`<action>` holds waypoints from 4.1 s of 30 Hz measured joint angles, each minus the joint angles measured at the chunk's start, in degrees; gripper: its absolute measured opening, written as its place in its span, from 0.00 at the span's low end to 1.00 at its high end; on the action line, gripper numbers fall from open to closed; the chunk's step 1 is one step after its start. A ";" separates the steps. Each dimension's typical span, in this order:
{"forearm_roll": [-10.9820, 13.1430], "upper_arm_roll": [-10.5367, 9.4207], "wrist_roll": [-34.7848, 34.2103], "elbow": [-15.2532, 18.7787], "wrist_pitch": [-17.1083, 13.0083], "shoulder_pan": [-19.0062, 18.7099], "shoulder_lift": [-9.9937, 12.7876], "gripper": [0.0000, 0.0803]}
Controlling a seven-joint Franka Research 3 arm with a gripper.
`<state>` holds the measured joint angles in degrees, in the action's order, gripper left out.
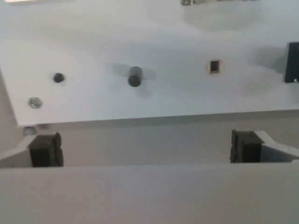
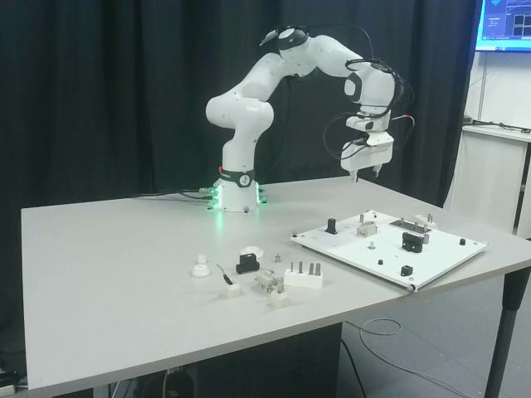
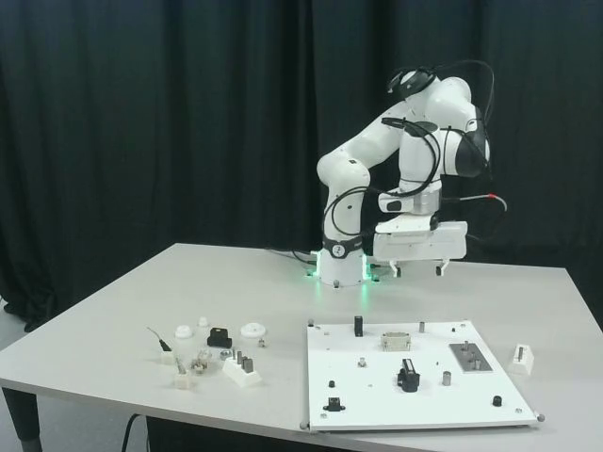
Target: Pick round peg 2.
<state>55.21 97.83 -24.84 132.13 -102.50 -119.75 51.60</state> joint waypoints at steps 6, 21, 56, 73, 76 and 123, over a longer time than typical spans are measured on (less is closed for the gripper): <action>0.03 0.14 -5.80 -2.75 2.43 -0.05 1.39 1.00; 0.48 -0.29 -19.40 -9.71 6.03 -0.83 2.14 1.00; 1.78 -17.00 -45.63 -22.11 -9.06 3.98 2.28 1.00; 3.08 -24.16 -45.94 -27.12 -10.62 12.78 2.30 1.00; 3.08 -25.69 -45.85 -28.35 -10.63 14.42 2.31 1.00; 3.07 -35.82 -45.99 -38.29 -13.13 24.40 9.46 1.00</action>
<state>58.27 62.01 -70.83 93.84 -115.63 -95.35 61.05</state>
